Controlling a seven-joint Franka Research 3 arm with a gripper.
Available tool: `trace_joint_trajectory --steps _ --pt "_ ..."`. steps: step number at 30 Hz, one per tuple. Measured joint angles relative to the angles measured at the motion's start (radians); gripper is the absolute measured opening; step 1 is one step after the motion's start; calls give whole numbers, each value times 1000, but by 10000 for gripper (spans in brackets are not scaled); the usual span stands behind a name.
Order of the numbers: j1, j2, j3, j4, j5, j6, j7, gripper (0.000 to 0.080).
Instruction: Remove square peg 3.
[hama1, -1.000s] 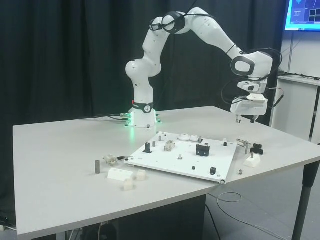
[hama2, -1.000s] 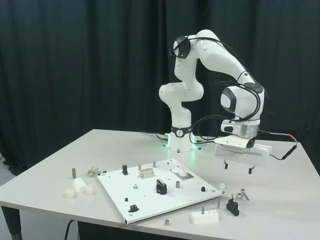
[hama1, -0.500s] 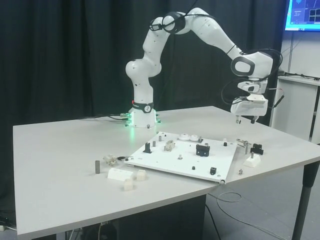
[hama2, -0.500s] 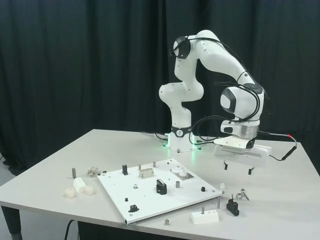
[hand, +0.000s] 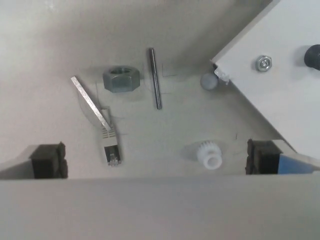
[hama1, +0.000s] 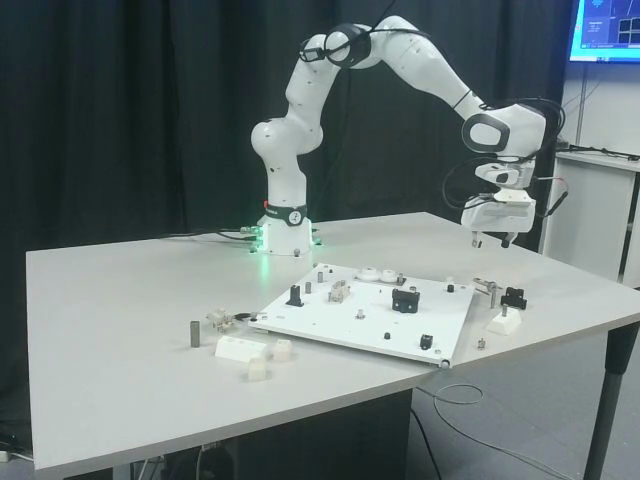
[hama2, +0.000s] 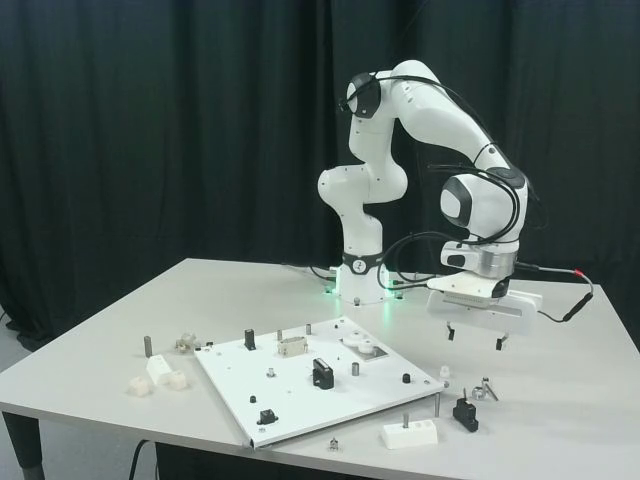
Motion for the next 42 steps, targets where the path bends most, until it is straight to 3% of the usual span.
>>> trace_joint_trajectory --steps 28,42 --pt "1 0 -10 0 -17 -3 -1 800" --pt "1 -5 -55 0 -61 -74 -2 800"
